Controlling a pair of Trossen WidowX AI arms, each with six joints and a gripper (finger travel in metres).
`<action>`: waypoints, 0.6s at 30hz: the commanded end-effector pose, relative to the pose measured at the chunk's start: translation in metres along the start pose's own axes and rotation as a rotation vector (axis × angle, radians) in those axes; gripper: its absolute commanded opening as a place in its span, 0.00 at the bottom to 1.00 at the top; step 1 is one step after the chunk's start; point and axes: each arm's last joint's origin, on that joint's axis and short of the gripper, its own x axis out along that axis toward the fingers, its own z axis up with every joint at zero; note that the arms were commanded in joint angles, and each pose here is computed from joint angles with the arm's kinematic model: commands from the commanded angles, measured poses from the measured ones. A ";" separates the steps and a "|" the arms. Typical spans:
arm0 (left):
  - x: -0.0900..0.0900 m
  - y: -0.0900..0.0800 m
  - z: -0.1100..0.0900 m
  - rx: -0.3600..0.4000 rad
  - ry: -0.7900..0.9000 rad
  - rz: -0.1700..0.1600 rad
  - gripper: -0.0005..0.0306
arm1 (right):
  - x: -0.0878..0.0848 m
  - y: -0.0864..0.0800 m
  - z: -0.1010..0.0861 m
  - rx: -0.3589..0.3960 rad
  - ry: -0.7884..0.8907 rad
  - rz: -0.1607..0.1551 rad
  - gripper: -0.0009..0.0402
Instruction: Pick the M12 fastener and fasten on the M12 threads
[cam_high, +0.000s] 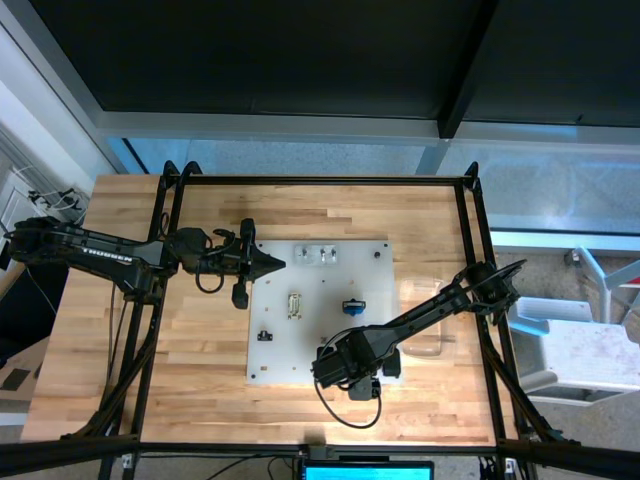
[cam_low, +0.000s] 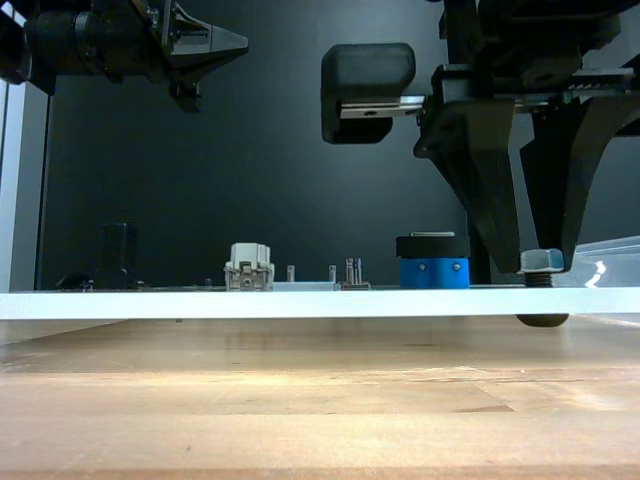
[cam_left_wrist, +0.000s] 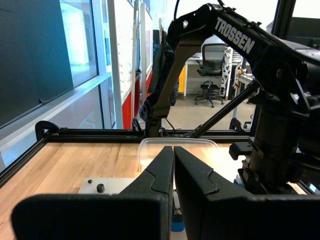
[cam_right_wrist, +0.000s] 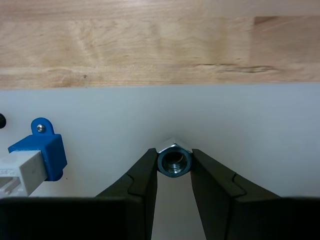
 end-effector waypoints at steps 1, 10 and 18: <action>0.000 0.000 0.000 0.000 0.000 0.000 0.02 | 0.002 0.000 0.000 0.006 0.003 0.005 0.11; 0.000 0.000 0.000 0.000 0.000 0.000 0.02 | 0.008 0.002 -0.002 0.057 0.005 0.009 0.11; 0.000 0.000 0.000 0.000 0.000 0.000 0.02 | 0.007 0.001 -0.002 0.086 0.002 0.004 0.11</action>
